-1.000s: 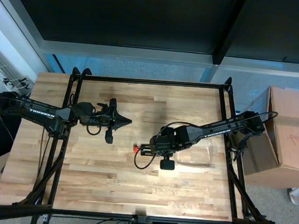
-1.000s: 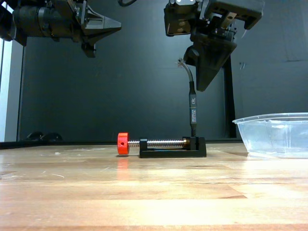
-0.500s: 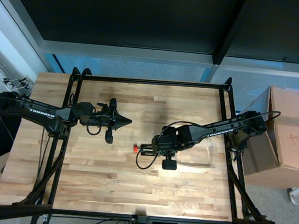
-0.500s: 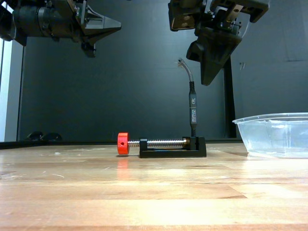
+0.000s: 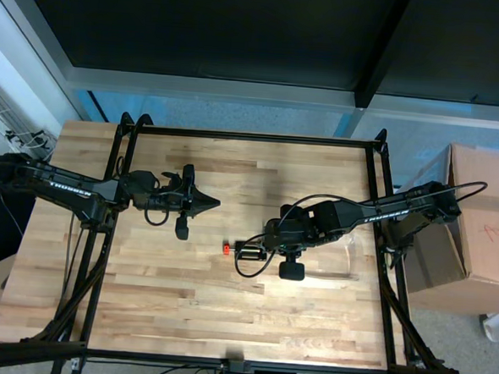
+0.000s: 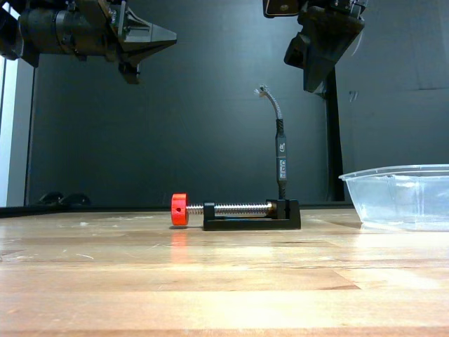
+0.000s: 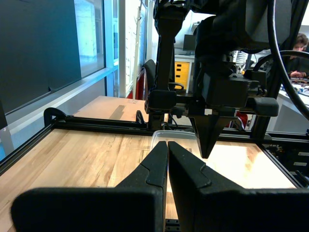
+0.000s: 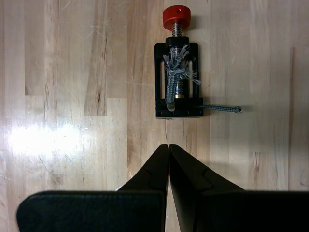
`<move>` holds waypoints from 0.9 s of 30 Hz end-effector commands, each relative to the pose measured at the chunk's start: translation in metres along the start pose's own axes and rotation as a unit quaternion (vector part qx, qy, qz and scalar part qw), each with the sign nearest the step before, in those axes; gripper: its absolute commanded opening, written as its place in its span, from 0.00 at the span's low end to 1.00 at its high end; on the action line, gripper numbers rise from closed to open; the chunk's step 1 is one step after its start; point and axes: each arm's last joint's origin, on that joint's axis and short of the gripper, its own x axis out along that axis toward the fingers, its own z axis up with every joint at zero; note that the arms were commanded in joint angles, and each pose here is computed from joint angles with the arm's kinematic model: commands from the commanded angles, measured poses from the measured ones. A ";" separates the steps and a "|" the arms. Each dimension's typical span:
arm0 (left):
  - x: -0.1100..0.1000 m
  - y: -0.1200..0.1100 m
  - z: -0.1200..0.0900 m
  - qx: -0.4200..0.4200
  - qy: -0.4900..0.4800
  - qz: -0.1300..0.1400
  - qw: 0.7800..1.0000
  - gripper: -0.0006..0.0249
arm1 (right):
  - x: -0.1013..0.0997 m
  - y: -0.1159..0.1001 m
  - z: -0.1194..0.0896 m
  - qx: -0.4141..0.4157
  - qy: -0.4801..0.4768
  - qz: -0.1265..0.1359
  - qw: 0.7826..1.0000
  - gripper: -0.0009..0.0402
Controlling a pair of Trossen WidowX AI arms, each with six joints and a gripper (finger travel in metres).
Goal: Remove the USB-C connector from the USB-C receptacle and place in the container
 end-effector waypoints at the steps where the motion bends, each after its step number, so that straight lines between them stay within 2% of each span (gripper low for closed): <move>1: 0.000 0.000 0.000 0.000 0.000 0.000 1.000 0.02 | 0.000 0.000 0.000 0.000 0.000 0.000 1.000 0.02; 11: 0.000 0.000 0.000 0.000 0.000 0.000 1.000 0.02 | 0.000 0.000 0.000 -0.004 0.000 0.000 1.000 0.02; 15: 0.000 0.000 0.000 0.000 0.000 0.000 1.000 0.02 | -0.011 0.000 0.003 -0.006 0.004 -0.001 1.000 0.02; 21: 0.000 0.000 0.000 0.000 0.000 0.000 1.000 0.02 | -0.017 0.002 0.017 -0.018 0.017 -0.004 1.000 0.02; 27: 0.000 0.000 0.000 0.000 0.000 0.000 1.000 0.02 | -0.009 0.005 0.032 -0.030 0.025 -0.006 0.999 0.05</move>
